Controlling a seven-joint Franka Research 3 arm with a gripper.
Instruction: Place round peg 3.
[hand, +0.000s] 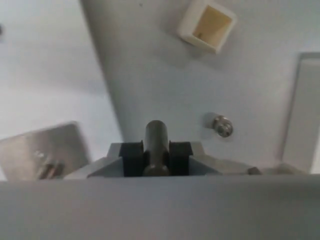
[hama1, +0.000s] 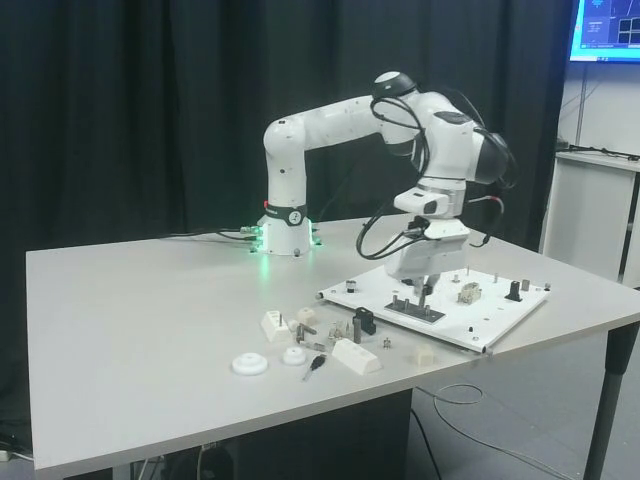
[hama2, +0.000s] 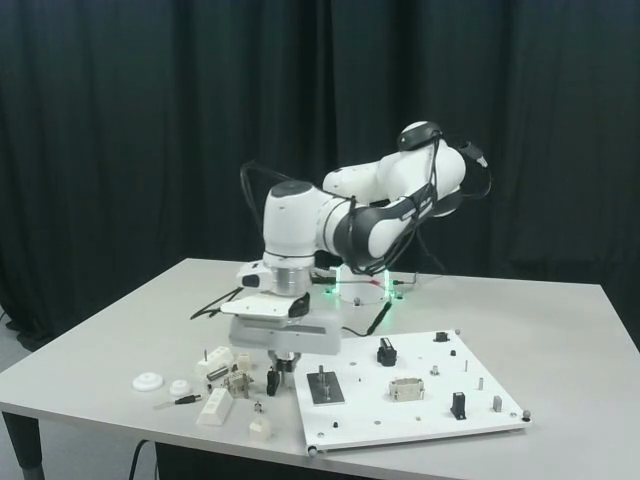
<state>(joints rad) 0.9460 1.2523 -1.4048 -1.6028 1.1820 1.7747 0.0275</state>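
My gripper is shut on a dark round peg, which stands upright between the black fingers. In the first room view the gripper hangs low over the near-left part of the white board. The second room view shows the gripper by the board's left edge, close to the grey metal plate that carries a short post. Beside the fingers in the wrist view, the metal plate lies on the lighter board surface. The peg's lower end is hidden.
A white square socket part and a small bolt lie on the grey table below the gripper. Several loose white and metal parts sit in front of the board. Black and metal fixtures stand on the board.
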